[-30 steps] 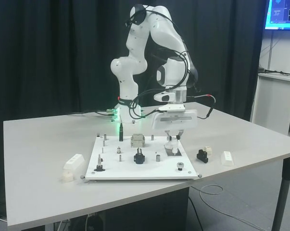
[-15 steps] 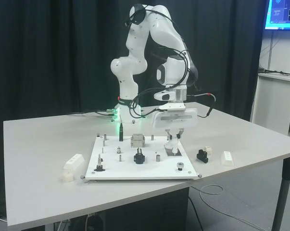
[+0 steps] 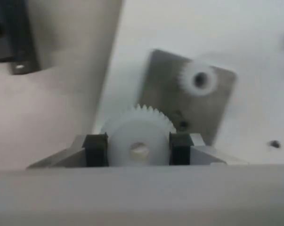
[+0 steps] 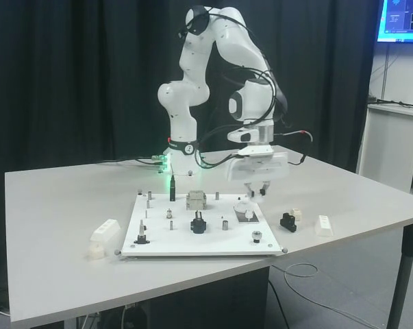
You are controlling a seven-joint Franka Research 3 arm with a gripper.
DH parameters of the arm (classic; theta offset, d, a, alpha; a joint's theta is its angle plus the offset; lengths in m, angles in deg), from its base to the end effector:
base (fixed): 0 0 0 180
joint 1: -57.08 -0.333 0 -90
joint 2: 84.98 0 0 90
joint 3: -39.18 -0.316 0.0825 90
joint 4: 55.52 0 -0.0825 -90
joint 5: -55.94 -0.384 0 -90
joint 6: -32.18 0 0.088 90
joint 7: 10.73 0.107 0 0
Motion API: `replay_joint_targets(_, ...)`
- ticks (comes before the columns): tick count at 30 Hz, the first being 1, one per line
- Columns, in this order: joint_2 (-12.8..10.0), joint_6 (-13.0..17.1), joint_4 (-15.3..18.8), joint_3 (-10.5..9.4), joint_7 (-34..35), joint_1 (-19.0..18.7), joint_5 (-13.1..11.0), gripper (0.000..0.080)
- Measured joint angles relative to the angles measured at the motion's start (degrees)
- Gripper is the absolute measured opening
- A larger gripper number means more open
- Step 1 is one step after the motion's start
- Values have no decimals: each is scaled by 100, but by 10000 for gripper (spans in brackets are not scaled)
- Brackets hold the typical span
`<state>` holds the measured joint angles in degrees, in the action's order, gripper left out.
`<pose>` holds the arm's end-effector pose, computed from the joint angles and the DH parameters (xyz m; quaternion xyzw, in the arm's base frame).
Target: Place medium gear.
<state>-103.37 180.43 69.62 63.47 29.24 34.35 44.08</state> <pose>0.5707 -0.0174 0.2638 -0.9056 0.4198 -0.0580 0.0149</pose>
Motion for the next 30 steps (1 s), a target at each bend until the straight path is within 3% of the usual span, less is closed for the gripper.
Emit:
replay_joint_targets(16, 5, 49, 0, -467, 703, -455, -12, 278)
replay_joint_targets(30, -230, 602, -2, -913, 1395, -841, -12, 278)
